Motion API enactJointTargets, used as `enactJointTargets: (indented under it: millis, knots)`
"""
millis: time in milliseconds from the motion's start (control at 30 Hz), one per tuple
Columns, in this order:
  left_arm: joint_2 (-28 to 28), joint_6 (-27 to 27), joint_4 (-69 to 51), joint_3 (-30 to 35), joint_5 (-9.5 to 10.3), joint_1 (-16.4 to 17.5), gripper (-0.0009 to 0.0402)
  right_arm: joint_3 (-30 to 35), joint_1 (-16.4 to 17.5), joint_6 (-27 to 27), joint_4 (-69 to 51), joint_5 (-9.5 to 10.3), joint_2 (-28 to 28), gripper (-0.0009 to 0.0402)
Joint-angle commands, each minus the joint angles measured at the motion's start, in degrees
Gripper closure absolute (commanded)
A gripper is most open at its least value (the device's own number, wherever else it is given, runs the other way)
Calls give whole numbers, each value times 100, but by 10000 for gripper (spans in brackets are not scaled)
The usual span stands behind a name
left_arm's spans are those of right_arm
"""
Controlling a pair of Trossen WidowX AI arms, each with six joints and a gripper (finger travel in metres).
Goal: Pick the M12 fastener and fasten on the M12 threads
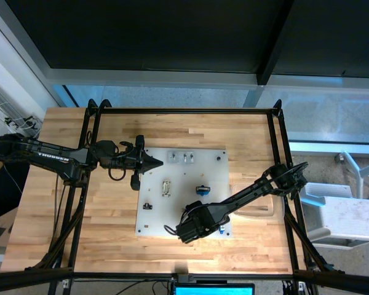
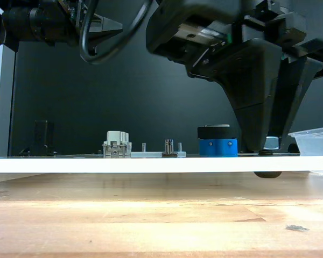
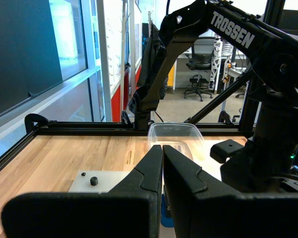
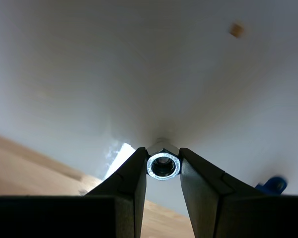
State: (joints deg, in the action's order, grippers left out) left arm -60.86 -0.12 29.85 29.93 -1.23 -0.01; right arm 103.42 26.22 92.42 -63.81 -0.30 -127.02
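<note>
Your right gripper [image 2: 266, 145] stands low over the near right edge of the board [image 1: 157, 215], its fingers pinching the nut [image 4: 163, 165] from both sides. You cannot tell whether the nut sits on its stud. Your left gripper [image 3: 162, 148] hovers above the board's far left edge, fingers pressed together.

Two matte black arms [image 1: 49, 153], white TROSSEN lettering [image 3: 233, 29] on each. Left gripper [image 3: 162, 148], by the board's [image 1: 160, 221] left edge: tapered, wedge-shaped black fingers [image 3: 139, 181], a black cable [image 2: 85, 32] looping behind them. Right gripper [image 4: 163, 158], over the board's near right: matching black fingers [image 4: 131, 173], a small green light [image 2: 229, 37] behind them.
</note>
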Motion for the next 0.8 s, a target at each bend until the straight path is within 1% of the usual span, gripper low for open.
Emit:
enactJointTargets:
  millis: [33,133,300,733,800]
  knots:
    - [0,2,2,2,-2,0,393,2,2,901,28,-13,-17,377]
    - [0,2,2,2,-2,0,393,2,2,1604,33,-13,-15,377]
    - [0,2,0,2,-2,2,393,2,2,3029,37,-13,-15,377]
    - [0,2,0,2,-2,0,393,2,2,6231,72,-13,-4,377]
    - [0,2,2,2,-2,2,393,2,4,6791,81,-13,-4,377]
